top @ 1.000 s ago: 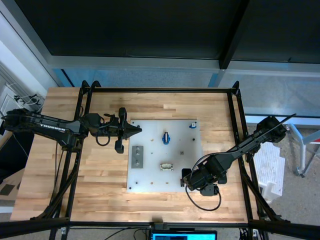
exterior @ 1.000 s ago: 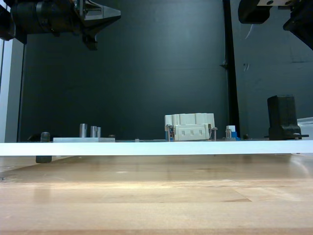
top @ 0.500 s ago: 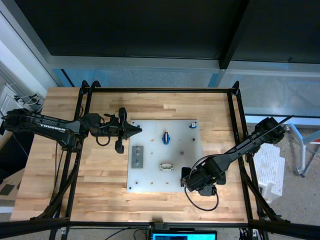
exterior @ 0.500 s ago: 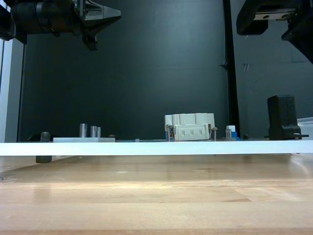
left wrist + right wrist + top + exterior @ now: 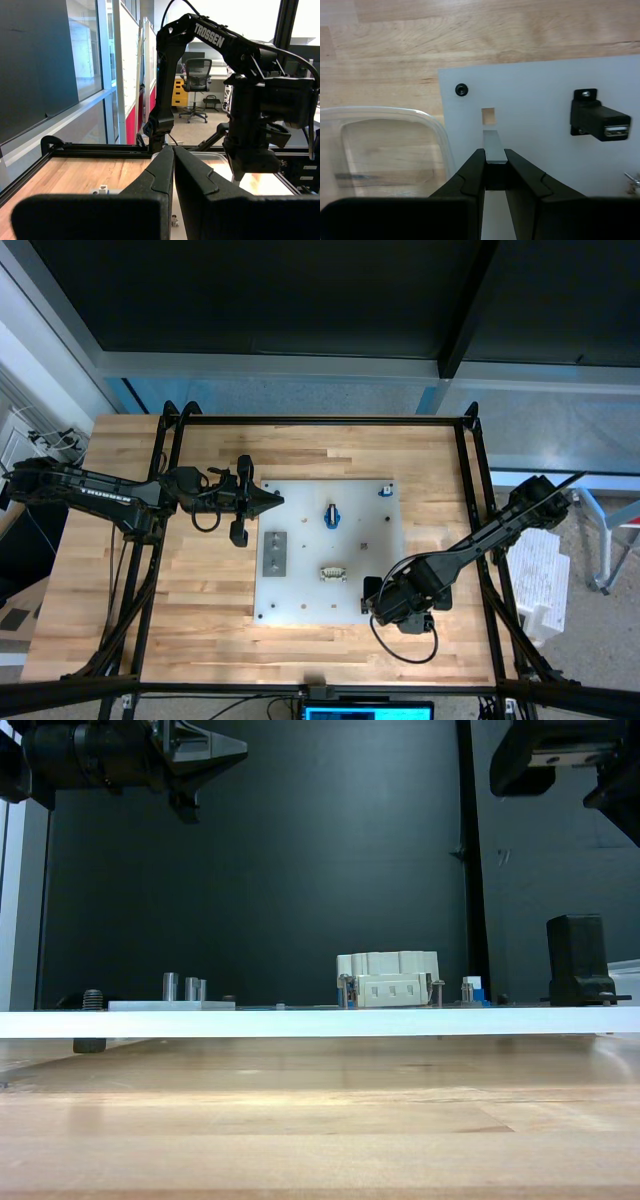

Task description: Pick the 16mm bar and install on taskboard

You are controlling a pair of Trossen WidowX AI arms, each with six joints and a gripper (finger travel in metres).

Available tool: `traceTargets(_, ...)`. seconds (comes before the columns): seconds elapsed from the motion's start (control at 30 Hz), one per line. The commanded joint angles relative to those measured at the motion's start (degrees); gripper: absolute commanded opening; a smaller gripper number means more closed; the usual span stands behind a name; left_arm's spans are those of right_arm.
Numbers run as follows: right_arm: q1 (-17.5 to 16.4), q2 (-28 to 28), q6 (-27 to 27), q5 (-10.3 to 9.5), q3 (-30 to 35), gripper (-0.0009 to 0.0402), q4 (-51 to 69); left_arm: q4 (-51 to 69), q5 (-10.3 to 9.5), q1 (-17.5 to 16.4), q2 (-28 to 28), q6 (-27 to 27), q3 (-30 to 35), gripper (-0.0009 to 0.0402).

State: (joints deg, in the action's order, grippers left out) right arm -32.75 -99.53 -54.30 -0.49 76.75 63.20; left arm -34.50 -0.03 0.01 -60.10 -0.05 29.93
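Observation:
The 16mm bar (image 5: 491, 142) is a short grey metal piece pinched between the tips of my right gripper (image 5: 494, 154), which is shut on it. It hangs over the white taskboard (image 5: 540, 90), just short of a small square hole (image 5: 489, 115). From above, the right gripper (image 5: 376, 598) sits at the taskboard's (image 5: 300, 595) near right corner. My left gripper (image 5: 272, 500) hovers high over the board's far left corner, its fingers (image 5: 162, 165) shut together on nothing.
A clear plastic tray (image 5: 385, 112) lies on the wood beside the board. On the board stand a black USB socket (image 5: 597, 121), a grey block (image 5: 274, 553), a blue knob (image 5: 332, 516) and a silver connector (image 5: 333, 573). A black frame rail (image 5: 480, 510) runs along the right.
The right arm has edged slightly left and nearer over the board's near right corner, still holding the bar. The left arm has stayed still.

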Motion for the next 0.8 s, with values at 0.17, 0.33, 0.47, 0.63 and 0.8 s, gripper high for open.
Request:
traceTargets(0.17,-0.24,-0.7,-0.15,-0.61,-0.02,0.0,-1.36,-0.02,0.02,-0.02,0.0,0.0,0.02,0.0)
traceTargets(0.33,-0.44,-1.31,-0.22,-0.66,-0.04,0.0,-1.9,-0.02,0.02,0.0,0.0,0.0,0.02,0.0)
traceTargets(0.47,-0.57,-1.53,-0.2,-0.68,-0.22,0.0,-2.03,-0.02,0.02,-0.02,0.0,0.0,0.02,0.0)
traceTargets(0.63,-0.83,-1.53,-0.24,-0.83,-0.85,0.0,-2.62,-0.04,0.02,-0.02,0.0,0.0,0.02,0.0)
traceTargets(0.8,-1.05,-1.53,-0.24,-0.85,-1.88,0.0,-3.82,-0.02,0.02,0.0,0.0,0.0,0.02,0.0)
